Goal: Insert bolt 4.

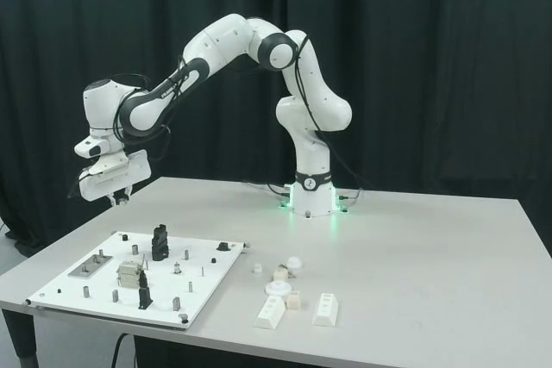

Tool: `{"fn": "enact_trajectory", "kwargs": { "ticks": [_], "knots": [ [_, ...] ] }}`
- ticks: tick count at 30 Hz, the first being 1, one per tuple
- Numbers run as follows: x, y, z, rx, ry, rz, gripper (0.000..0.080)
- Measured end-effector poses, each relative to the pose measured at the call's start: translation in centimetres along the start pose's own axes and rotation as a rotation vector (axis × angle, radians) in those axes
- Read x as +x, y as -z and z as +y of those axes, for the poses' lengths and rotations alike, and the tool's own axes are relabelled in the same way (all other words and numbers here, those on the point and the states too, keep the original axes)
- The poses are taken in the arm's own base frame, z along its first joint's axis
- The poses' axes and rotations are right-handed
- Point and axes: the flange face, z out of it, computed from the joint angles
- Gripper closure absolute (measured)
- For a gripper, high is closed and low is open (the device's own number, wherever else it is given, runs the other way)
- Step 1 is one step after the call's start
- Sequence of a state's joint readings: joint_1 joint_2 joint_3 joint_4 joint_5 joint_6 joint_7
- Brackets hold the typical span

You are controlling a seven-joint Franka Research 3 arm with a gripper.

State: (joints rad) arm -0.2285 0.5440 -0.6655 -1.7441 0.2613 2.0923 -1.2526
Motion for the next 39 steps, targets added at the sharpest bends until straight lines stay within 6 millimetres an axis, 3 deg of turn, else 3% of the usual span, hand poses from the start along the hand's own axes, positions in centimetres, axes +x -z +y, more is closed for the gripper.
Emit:
{"fn": "enact_trajectory", "kwargs": {
  "ticks": [12,23,39],
  "knots": [
    [-0.8,-2.2,0.0,-0.056,-0.007,0.015,0.0578],
    [-0.3,-4.0,0.0,-0.090,0.049,0.011,0.0578],
    [-1.2,-5.0,0.9,-0.094,0.068,0.072,0.0578]
  ]
}}
